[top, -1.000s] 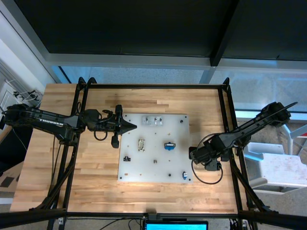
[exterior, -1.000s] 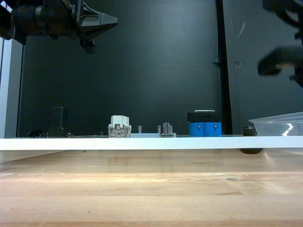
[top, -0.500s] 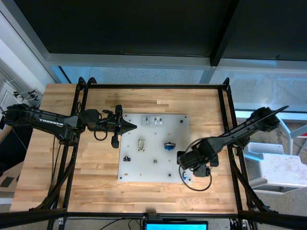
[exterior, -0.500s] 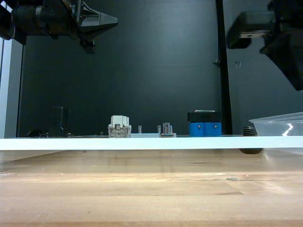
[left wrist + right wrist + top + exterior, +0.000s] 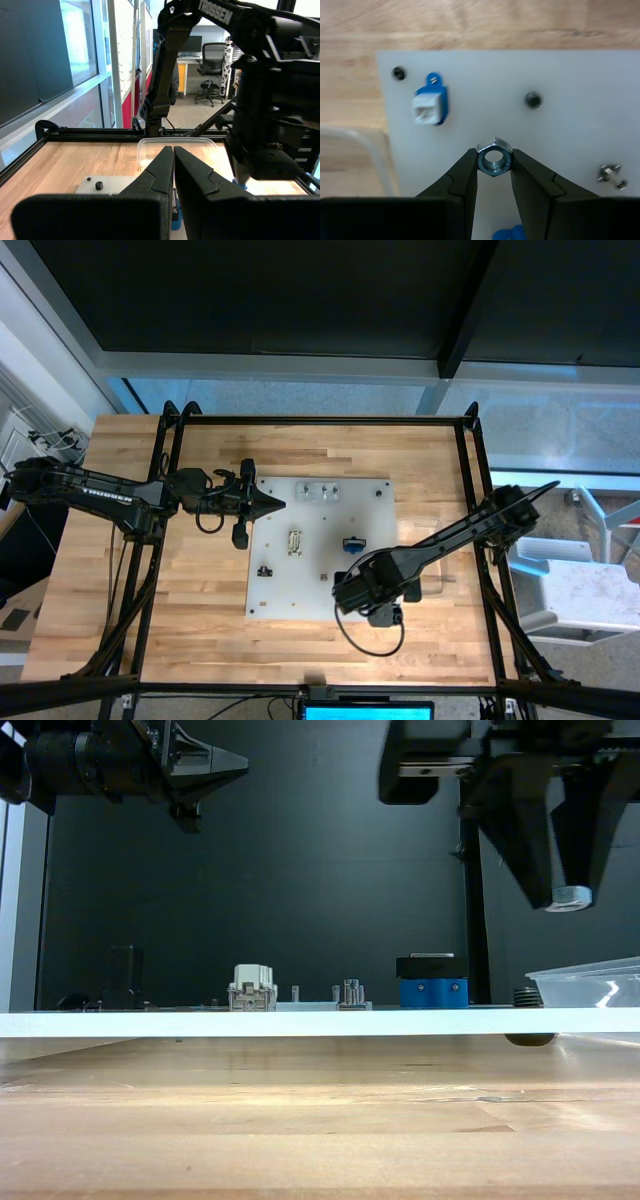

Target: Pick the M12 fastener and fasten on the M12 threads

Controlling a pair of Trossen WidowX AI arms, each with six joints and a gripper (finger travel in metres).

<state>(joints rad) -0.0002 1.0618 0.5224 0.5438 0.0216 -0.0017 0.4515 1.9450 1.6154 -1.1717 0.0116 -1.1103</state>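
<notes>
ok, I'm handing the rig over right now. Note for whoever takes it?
Right gripper: shut on the silver M12 nut, held well above the white board, over its near right part.
Left gripper: shut, holding nothing, parked in the air at the board's far left edge.
Black ribbed stud: bare, standing in front of the clear tray in the low view.
Done: nut picked up.
Left: line it up over the stud, lower it and thread it down.
</notes>
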